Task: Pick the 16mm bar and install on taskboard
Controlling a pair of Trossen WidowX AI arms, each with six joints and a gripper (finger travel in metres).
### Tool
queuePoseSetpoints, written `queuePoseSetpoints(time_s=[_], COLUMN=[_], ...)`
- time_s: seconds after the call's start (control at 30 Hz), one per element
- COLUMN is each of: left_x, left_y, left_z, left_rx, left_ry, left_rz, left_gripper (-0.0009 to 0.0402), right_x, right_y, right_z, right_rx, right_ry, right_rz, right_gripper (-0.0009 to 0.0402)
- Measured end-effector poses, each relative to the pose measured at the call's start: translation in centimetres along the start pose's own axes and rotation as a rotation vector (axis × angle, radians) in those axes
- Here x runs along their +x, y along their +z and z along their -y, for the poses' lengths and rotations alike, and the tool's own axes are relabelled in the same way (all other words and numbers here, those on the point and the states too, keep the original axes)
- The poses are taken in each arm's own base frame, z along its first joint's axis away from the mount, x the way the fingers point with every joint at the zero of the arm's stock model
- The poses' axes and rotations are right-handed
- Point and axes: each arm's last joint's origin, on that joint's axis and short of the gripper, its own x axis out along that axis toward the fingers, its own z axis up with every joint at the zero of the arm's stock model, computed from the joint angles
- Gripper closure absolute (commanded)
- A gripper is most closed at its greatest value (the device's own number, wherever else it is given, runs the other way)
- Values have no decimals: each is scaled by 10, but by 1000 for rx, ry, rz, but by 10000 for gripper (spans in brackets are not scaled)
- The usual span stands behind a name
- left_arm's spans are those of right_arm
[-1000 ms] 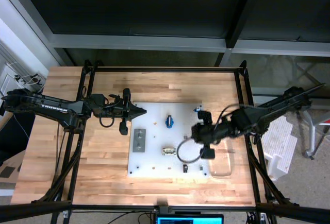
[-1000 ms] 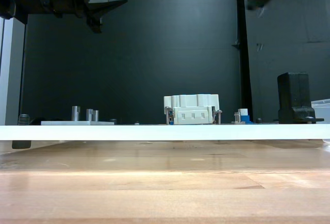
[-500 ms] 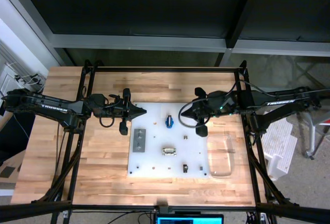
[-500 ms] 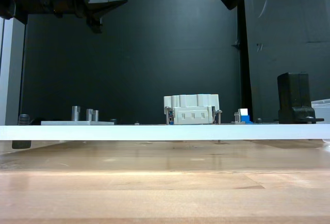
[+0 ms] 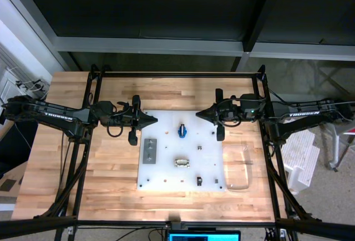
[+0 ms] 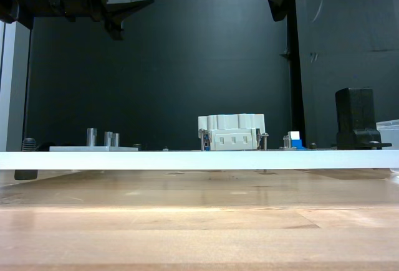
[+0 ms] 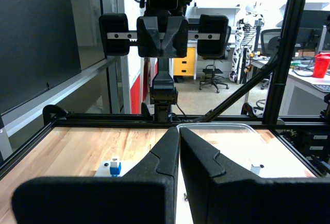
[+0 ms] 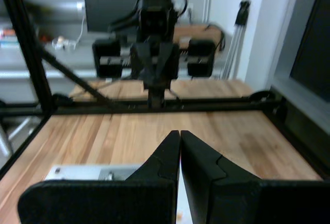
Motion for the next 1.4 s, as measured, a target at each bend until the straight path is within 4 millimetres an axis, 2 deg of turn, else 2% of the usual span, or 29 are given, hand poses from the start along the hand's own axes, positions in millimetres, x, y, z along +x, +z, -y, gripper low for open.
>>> queuePoseSetpoints(time_s=[0.47,1.4], left_x=[0,0], left_y=[0,0], left_z=[0,0], left_rx=[0,0], left_ry=[0,0], left_rz=[0,0], left_gripper=[393,393], right_x=[-4,-4], right_y=[-30,-33], right_z=[2,2], right_rx=[35,33], right_ry=[-3,-2], right_rz=[116,109], right_gripper=[393,393])
